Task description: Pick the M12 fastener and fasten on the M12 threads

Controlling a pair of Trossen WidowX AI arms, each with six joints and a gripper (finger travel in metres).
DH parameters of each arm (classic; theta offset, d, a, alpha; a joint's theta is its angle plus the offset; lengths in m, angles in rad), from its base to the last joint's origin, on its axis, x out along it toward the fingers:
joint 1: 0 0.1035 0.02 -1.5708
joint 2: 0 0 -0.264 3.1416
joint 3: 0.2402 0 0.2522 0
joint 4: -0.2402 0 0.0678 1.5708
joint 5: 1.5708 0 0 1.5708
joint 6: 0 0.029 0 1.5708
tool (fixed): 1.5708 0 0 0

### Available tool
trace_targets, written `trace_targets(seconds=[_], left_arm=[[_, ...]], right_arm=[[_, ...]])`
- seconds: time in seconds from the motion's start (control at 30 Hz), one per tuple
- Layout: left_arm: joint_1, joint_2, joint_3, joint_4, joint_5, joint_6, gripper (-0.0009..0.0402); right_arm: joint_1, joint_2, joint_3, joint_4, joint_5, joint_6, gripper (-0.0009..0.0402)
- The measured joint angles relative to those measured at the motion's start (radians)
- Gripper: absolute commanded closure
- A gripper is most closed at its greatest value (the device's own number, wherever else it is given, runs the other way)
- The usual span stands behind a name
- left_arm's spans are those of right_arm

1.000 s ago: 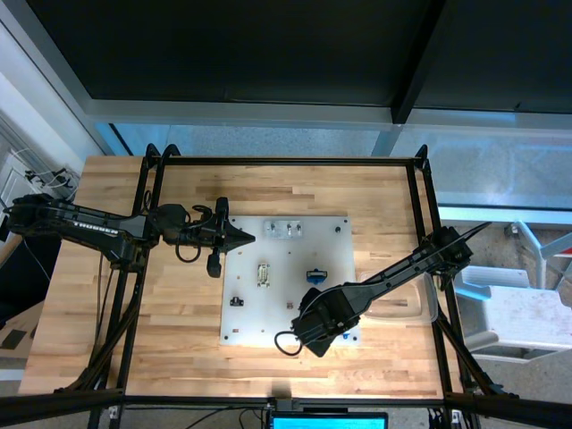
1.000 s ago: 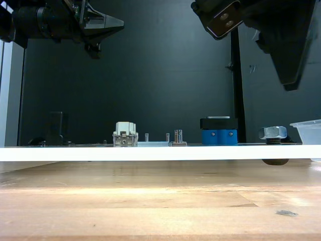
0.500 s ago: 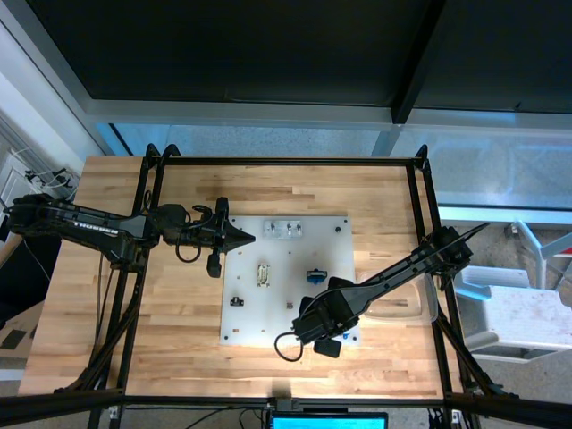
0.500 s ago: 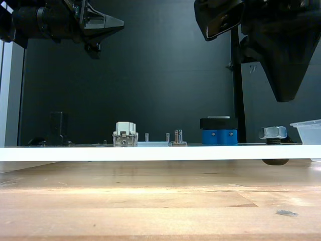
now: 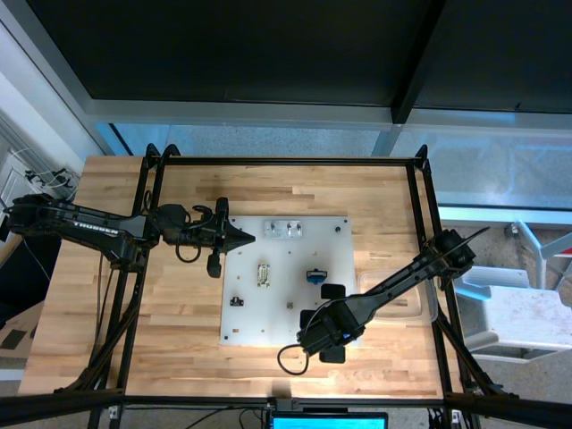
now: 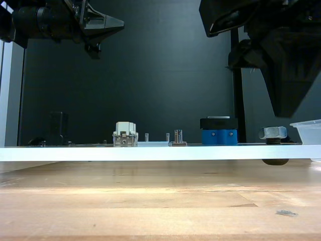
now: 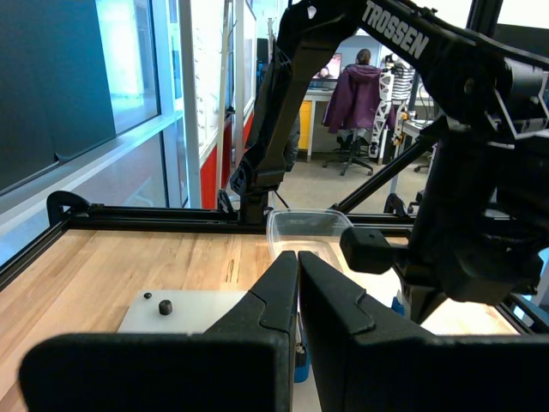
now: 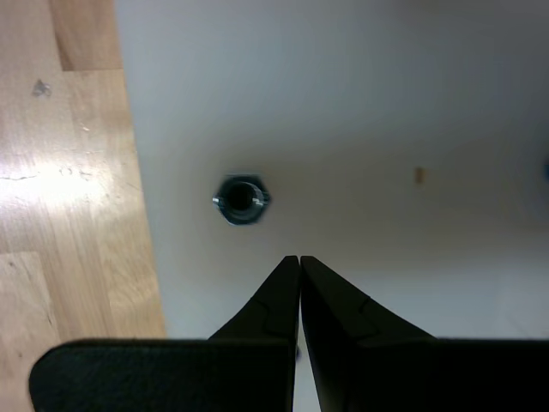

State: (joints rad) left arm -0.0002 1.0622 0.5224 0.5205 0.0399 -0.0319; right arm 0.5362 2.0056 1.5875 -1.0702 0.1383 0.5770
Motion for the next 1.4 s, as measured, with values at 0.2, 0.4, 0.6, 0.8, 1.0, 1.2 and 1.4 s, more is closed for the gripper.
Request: trace_targets(seconds=[0.2,0.4,0.6,0.8,1.0,1.2,1.4], left_arm=[[0.0,0.0,0.0,0.0,0.0,0.0,0.0393],[0.0,0.0,0.0,0.0,0.0,0.0,0.0393],[0.0,0.0,0.0,0.0,0.0,0.0,0.0393],[0.0,0.0,0.0,0.0,0.0,0.0,0.0393],[0.0,0.0,0.0,0.001,0.0,0.0,0.0393],[0.0,0.0,0.0,0.0,0.0,0.0,0.0393],[0.0,0.0,0.0,0.0,0.0,0.0,0.0393]], right_arm=[[0.006,-0.002,-0.013,0.039,-0.008,-0.002,0.0393],[-0.004,-0.002,-0.018,0.07,-0.008,-0.012,0.0393],[-0.017,-0.002,-0.047,0.104,-0.007,-0.019,0.0393],[-0.017,-0.003,-0.068,0.117,-0.008,-0.011,0.0393],[-0.019,-0.004,-0.044,0.121,-0.201,-0.076,0.0393],[-0.018,-0.023,-0.038,0.114,-0.247,-0.097,0.0393],[-0.019,-0.024,-0.037,0.095,-0.126,-0.089,0.0393]])
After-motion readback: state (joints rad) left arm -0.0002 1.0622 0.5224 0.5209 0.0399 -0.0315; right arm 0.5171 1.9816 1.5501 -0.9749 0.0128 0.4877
